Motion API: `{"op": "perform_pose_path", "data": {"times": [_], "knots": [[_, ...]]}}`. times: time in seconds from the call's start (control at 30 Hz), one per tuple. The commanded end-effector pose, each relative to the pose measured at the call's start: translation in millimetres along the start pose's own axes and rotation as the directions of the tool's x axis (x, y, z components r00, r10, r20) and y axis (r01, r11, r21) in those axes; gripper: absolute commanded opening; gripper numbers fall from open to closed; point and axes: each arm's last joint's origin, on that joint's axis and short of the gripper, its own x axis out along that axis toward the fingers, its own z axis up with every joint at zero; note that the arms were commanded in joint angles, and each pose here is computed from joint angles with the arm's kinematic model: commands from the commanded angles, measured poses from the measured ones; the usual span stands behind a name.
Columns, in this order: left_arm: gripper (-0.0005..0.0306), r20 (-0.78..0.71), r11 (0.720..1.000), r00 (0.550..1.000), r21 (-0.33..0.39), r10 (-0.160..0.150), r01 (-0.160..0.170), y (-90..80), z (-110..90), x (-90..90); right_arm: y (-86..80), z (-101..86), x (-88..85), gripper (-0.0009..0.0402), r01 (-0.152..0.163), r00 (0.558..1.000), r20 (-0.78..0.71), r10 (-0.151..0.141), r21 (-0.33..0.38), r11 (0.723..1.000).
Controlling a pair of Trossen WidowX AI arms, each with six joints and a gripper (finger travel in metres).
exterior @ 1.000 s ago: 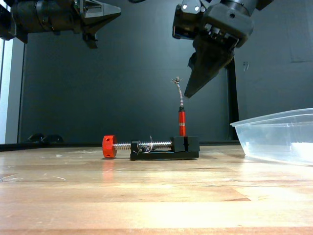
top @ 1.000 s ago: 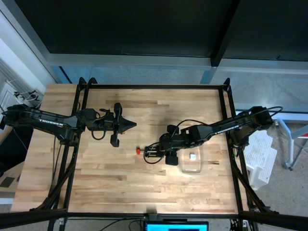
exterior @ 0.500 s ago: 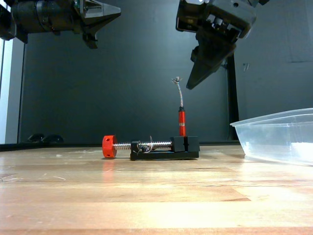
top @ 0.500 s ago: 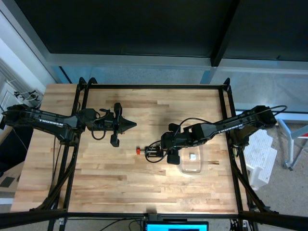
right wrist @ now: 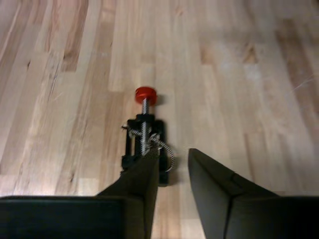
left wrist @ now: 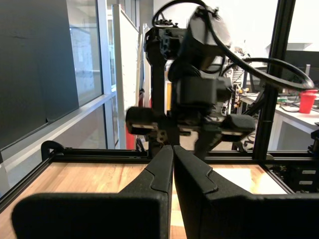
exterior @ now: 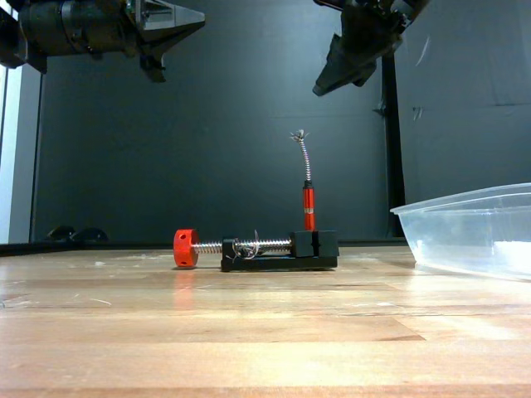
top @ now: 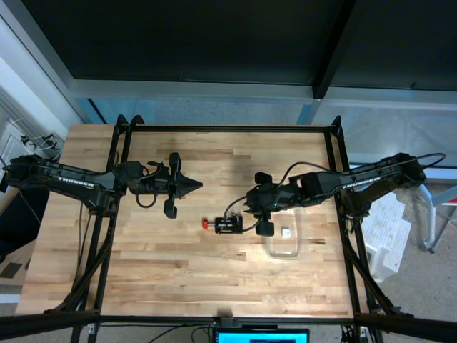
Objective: Pick the RCA connector and install on taskboard
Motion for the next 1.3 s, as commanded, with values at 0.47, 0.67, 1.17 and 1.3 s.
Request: {"op": "perform_pose_path", "data": {"times": [0.47,0.67,1.17,1.3], "knots": [[0.0000,0.000,1.000,1.000,0.000,0.000,0.000,0.0,0,0.0,-36.4,-26.3,-32.9,0.0001,-0.063,0.910,0.414,0.021,0.087,0.994],[0.0000,0.000,1.000,1.000,0.000,0.000,0.000,0.0,0,0.0,-39.3,-31.6,-43.8,0.0000,-0.064,0.853,0.521,0.008,0.088,0.994],[0.0000,0.000,1.000,1.000,0.000,0.000,0.000,0.0,0,0.0,-41.9,-57.4,-62.4,0.0000,-0.069,0.681,0.732,-0.018,0.089,0.994],[0.0000,0.000,1.000,1.000,0.000,0.000,0.000,0.0,0,0.0,-41.9,-65.6,-62.7,0.0000,-0.050,0.680,0.733,-0.019,0.072,0.996]]}}
